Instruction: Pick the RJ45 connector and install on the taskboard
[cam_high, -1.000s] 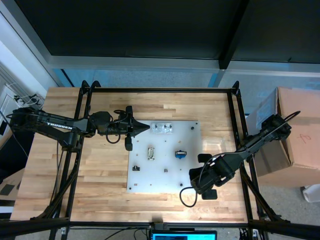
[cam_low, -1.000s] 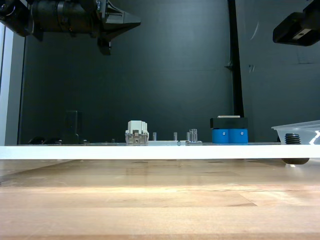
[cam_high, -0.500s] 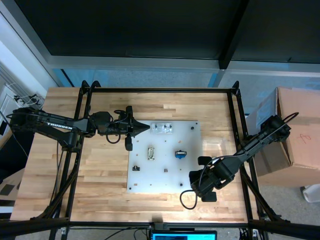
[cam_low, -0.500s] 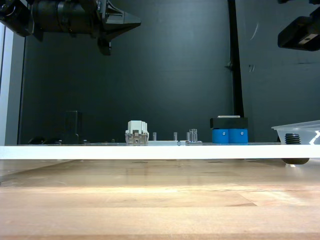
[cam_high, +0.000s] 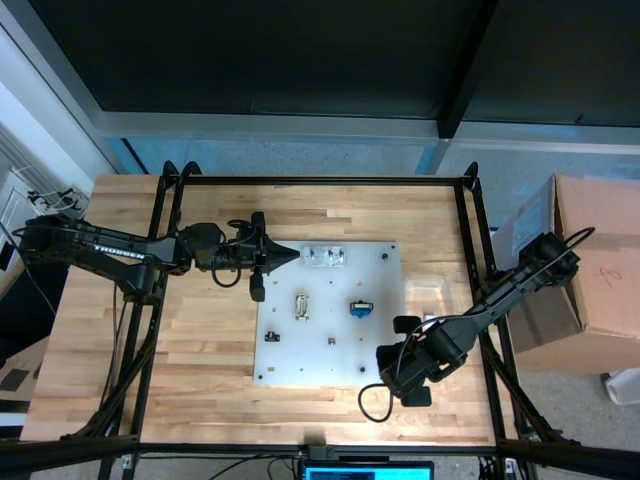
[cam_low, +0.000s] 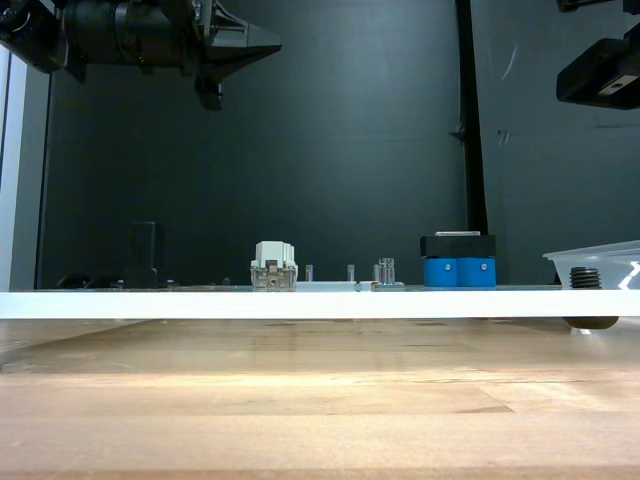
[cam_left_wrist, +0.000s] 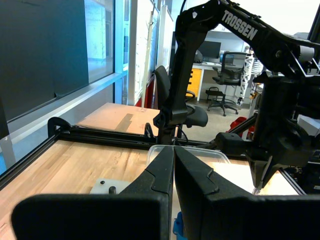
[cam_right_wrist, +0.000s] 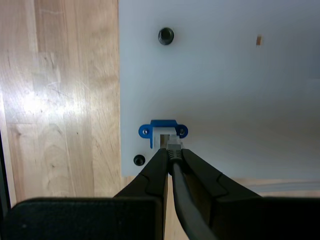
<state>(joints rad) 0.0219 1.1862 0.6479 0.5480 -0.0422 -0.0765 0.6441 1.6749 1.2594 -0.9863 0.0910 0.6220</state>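
The RJ45 connector (cam_right_wrist: 173, 148) on its black cable (cam_right_wrist: 182, 210) is held between the fingers of my right gripper (cam_right_wrist: 173, 157), which is shut on it. Its tip lines up with a blue seat (cam_right_wrist: 162, 131) near a corner of the white taskboard (cam_right_wrist: 225, 90); I cannot tell whether it touches the seat. In the high view the right gripper (cam_high: 398, 368) hangs over the board's near right corner, and the cable loops (cam_high: 373, 402) onto the table. My left gripper (cam_high: 286, 255) is shut on nothing, high over the board's far left edge (cam_low: 265, 44).
The taskboard (cam_high: 300, 360) carries a grey connector block (cam_high: 301, 305) and a blue-and-black part (cam_high: 360, 308). A clear plastic tray (cam_high: 428, 290) lies right of the board. A cardboard box (cam_high: 590, 270) stands off the table's right edge. A black frame rail (cam_high: 320, 181) rings the table.
My right gripper with the connector has drifted a little toward the near edge and left, over the board's corner. The left arm has not moved.
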